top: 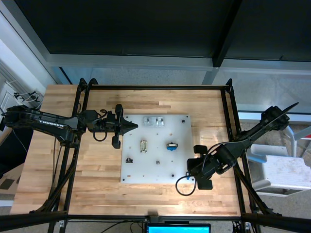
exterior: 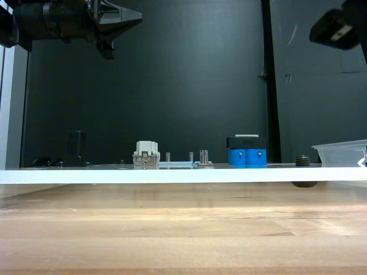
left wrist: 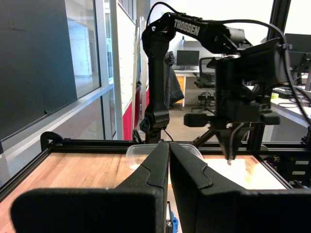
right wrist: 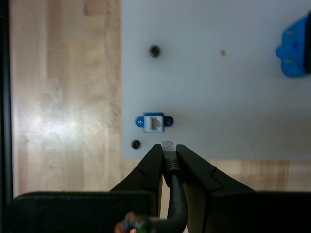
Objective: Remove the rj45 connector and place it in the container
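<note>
While right gripper (right wrist: 168, 151) pinches plug (right wrist: 168, 145) at board's (top: 155, 170) 4 o'clock, tip-only grip risks dropping it; left gripper (top: 130, 126), 10 o'clock, fingers (left wrist: 151, 170) pressed together.

- Wooden table (top: 97, 194) of pale planks, ringed by a black frame (top: 155, 88).
- White board (top: 146, 170) lies flat at the table's middle.
- Clear container (exterior: 341, 153) sits on the right, just beside the board.
- Left gripper (top: 130, 126), fingers pressed together, hangs above the board's far left corner.
- Right gripper (right wrist: 168, 147), clamped on the rj45 connector (right wrist: 169, 158), hangs above the board's near right edge.
</note>
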